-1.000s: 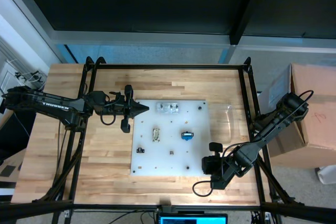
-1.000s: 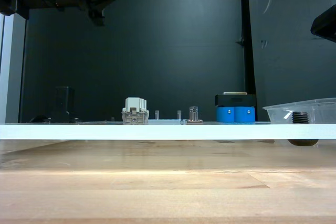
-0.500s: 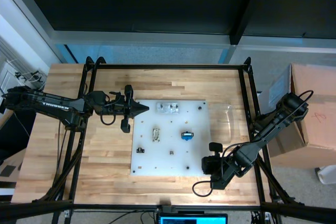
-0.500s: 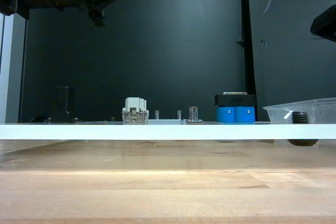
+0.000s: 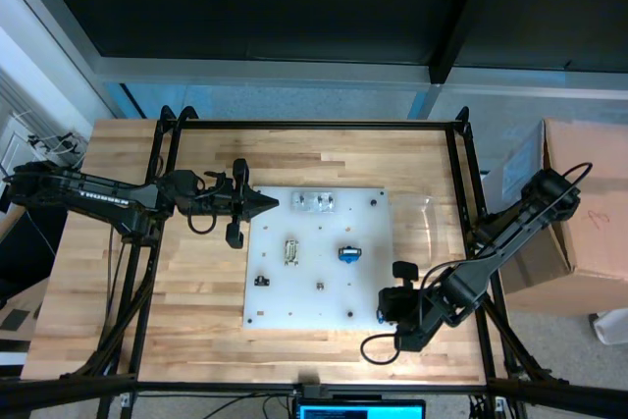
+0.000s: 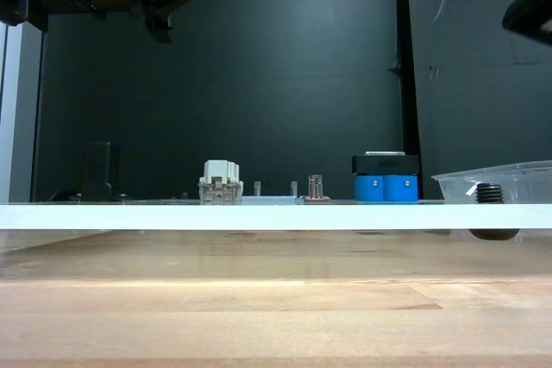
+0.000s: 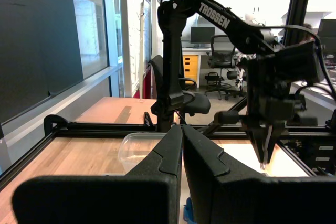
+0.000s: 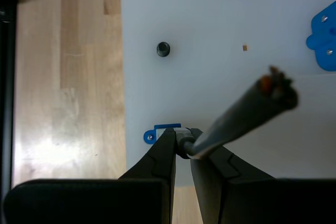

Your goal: Remove the RJ45 connector from the taskboard and place in the container

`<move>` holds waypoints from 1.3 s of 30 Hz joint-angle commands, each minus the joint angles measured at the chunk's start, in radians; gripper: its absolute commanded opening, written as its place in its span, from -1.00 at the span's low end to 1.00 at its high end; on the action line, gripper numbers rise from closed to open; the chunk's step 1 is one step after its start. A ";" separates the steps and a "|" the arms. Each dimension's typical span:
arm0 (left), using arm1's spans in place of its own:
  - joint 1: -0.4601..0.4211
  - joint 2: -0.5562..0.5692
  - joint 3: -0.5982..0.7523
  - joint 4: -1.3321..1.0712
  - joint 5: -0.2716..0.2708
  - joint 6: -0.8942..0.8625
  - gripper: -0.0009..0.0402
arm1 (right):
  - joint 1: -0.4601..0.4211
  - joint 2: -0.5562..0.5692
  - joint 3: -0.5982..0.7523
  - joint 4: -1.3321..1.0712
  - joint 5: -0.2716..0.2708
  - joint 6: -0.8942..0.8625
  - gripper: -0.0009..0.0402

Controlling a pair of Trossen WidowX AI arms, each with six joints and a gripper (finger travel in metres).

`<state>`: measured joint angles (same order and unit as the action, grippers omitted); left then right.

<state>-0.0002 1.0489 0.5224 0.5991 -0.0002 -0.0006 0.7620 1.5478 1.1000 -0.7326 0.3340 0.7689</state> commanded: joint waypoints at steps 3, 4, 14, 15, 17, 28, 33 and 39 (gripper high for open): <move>0.000 0.000 0.000 0.000 0.000 0.000 -0.96 | -0.011 -0.035 0.044 -0.079 0.005 0.004 -0.96; 0.000 0.000 0.000 0.000 0.000 0.000 -0.96 | -0.012 -0.046 0.054 -0.093 0.005 0.004 -0.96; 0.000 0.000 0.000 0.000 0.000 0.000 -0.96 | -0.040 -0.099 0.167 -0.208 0.005 0.001 -0.96; 0.000 0.000 0.000 0.000 0.000 0.000 -0.96 | -0.040 -0.101 0.167 -0.208 0.003 0.001 -0.96; 0.000 0.000 0.000 0.000 0.000 0.000 -0.96 | -0.040 -0.105 0.166 -0.210 0.001 0.003 -0.96; 0.000 0.000 0.000 0.000 0.000 0.000 -0.96 | -0.031 -0.141 0.163 -0.382 -0.078 0.064 -0.96; 0.000 0.000 0.000 0.000 0.000 0.000 -0.96 | 0.005 -0.170 0.120 -0.426 -0.102 0.093 -0.96; 0.000 0.000 0.000 0.000 0.000 0.000 -0.96 | 0.063 -0.221 0.033 -0.431 -0.152 0.152 -0.96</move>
